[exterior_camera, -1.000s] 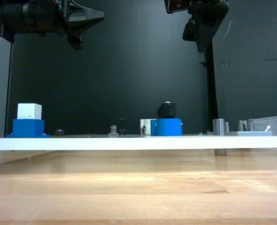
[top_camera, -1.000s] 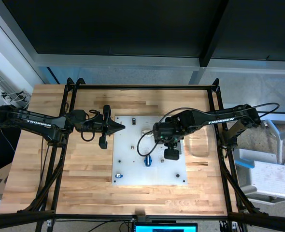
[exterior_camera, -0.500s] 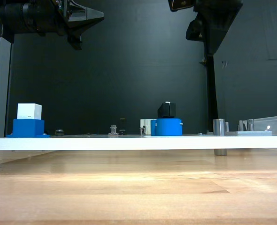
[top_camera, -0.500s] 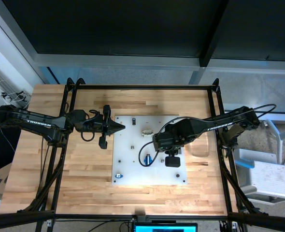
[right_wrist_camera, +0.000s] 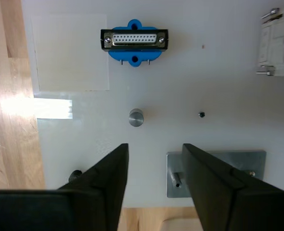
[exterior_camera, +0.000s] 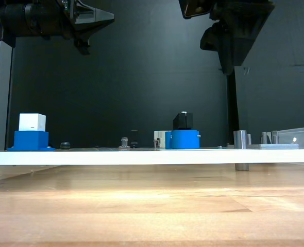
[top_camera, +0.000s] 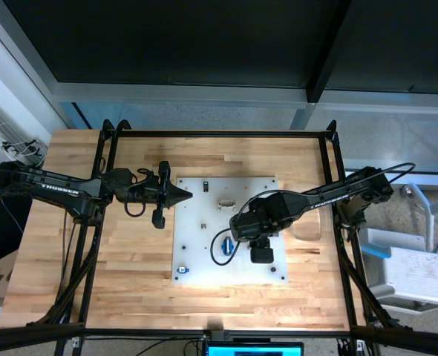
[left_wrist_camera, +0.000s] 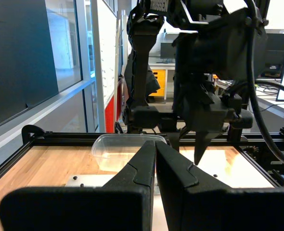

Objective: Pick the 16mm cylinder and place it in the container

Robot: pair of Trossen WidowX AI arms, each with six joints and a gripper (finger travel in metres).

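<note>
**Right hand** (right_wrist_camera: 155, 147): open to a moderate gap, holding nothing. In the low view it hangs well above the white board (right_wrist_camera: 204, 86).

**Left hand** (left_wrist_camera: 155, 149): fingers pressed together, holding nothing. It is parked aloft and well apart from the work.

**16mm cylinder** (right_wrist_camera: 136, 117): stands upright on the board, just ahead of the right hand's fingertips. It sits slightly toward one finger rather than centred in the gap.

**Container** (left_wrist_camera: 118, 144): lies on the tabletop (right_wrist_camera: 12, 96) behind the right hand, off the board's edge. I judge it empty.

**Step:** approach only; the grasp is not yet made.

**Hazards:**
- The cylinder is far smaller than the hand. A descent on the present off-centre line could set a fingertip on it, tipping it and letting it roll.
- A grey plate (right_wrist_camera: 228, 166) with small pegs lies just beside one finger. A drift that way could snag the finger or close it on the wrong peg.
- A shallow grip could let the cylinder slip out during the carry.
- A high release could bounce it out of the shallow container.
</note>
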